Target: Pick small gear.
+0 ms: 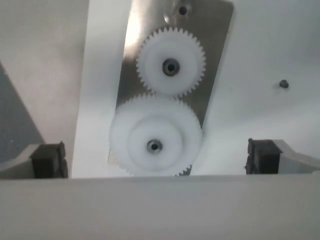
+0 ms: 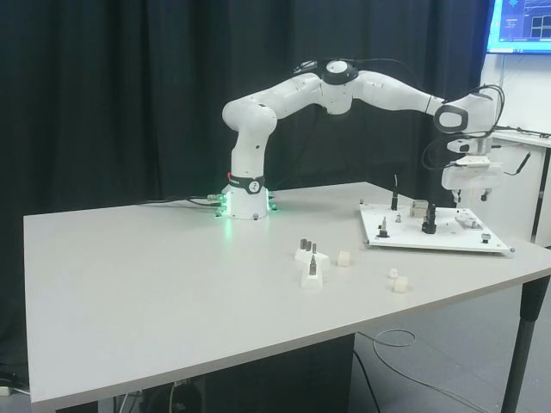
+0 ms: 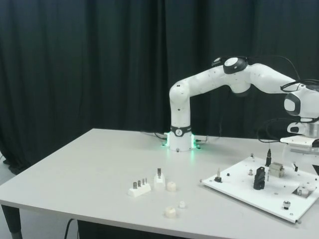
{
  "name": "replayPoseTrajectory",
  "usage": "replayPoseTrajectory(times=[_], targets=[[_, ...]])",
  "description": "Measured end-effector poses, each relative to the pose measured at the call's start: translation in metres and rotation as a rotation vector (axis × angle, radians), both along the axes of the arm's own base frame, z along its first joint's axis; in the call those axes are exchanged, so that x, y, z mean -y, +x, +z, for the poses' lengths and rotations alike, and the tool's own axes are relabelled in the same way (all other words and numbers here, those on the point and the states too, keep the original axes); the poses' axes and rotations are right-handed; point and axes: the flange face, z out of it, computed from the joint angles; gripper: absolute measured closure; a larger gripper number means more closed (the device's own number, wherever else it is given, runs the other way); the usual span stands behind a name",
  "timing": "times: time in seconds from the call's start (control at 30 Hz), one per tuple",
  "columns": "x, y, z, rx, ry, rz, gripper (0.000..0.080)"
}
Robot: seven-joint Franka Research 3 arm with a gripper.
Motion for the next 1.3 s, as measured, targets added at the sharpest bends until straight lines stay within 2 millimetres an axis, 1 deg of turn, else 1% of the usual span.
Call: replayPoseTrajectory(times=[0.13,0.33,0.6,0.8,1.0,1.3], targets=[[0.005,0.006,0.006,0.017,-0.012,-0.006,0.0003],[0.020,0.023,0.017,0.055,-0.047,-0.004,0.0003],[0.050,0.055,0.030,0.098,-0.093,0.006,0.0003],[0.080,0.083,0.038,0.114,-0.135,0.000,0.0003],[0.114,0.109,0.043,0.111,-0.184,-0.004,0.0003],[0.174,0.148,0.045,0.095,-0.268,0.016,0.0003]])
